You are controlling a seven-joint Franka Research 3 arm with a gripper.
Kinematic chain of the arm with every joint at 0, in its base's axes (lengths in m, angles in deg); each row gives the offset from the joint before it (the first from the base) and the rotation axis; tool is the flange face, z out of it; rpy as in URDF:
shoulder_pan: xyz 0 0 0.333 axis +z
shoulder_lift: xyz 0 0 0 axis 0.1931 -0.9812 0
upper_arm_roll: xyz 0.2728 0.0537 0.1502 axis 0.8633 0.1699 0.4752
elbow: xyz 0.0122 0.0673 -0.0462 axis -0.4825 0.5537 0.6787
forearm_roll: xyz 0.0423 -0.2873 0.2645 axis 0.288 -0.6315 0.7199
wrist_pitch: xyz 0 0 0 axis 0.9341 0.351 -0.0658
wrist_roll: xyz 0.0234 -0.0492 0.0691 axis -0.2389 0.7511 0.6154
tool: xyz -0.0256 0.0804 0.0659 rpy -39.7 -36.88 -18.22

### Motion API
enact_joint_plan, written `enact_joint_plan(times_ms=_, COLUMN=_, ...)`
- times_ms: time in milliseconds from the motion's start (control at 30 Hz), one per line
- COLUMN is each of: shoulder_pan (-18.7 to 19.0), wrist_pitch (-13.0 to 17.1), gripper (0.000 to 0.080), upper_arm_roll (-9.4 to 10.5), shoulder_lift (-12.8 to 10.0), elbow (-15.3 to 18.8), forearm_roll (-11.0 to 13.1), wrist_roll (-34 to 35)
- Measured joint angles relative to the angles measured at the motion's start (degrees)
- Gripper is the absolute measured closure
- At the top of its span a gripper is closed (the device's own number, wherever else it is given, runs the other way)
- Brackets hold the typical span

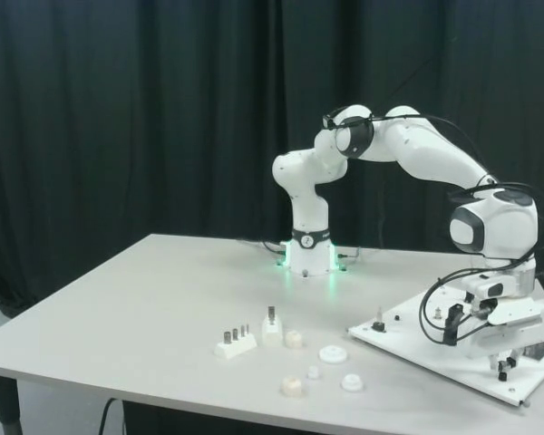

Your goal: Insert bolt 4.

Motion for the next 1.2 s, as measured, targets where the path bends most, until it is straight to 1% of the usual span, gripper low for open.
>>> enact_joint_plan(times_ms=233, shoulder_pan=0.2, wrist_pitch=-0.6, gripper=0.0557, upper_arm_roll=0.00, shoulder_lift=-0.1, elbow=-0.2, forearm_roll=0.0, wrist_roll=0.1)
enact_joint_plan(times_ms=1200, shoulder_pan=0.5, wrist_pitch=-0.7, gripper=0.0557, upper_arm_roll=-0.05, shoulder_lift=-1.3, elbow=-1.4, forearm_roll=0.0, wrist_roll=0.9)
